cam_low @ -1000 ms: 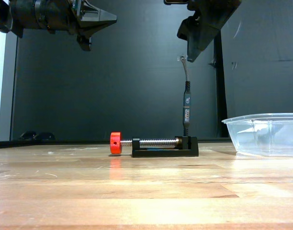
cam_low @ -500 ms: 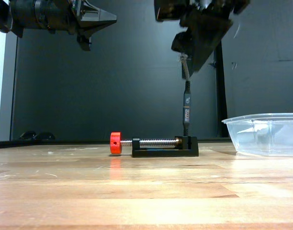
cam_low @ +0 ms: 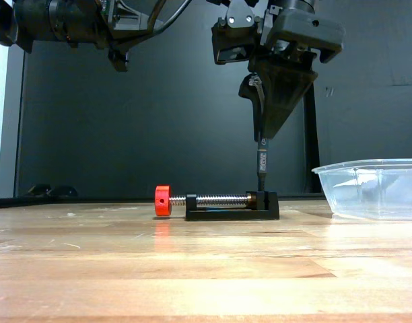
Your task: Remove the USB-C connector from the USB-C receptacle and place in the container
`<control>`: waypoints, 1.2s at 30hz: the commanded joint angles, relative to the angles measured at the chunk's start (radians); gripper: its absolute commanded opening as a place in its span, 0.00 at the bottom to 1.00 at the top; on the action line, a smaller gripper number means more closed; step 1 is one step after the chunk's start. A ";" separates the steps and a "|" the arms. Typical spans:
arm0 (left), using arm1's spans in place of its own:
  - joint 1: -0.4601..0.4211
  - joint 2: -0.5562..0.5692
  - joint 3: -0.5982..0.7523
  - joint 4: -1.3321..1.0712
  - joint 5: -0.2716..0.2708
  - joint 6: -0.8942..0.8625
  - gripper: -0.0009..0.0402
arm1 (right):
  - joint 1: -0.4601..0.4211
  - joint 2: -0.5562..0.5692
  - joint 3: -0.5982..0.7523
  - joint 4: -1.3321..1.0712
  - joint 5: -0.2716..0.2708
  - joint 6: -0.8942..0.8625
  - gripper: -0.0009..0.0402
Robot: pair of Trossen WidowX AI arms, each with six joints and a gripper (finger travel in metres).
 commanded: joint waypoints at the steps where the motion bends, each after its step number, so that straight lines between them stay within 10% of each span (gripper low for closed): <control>1: 0.000 0.000 0.000 0.000 0.000 0.000 0.02 | 0.001 0.000 -0.026 0.036 -0.008 0.003 0.39; 36: 0.000 0.000 0.000 0.000 0.000 0.000 0.02 | 0.001 -0.005 -0.039 0.058 -0.008 0.001 0.03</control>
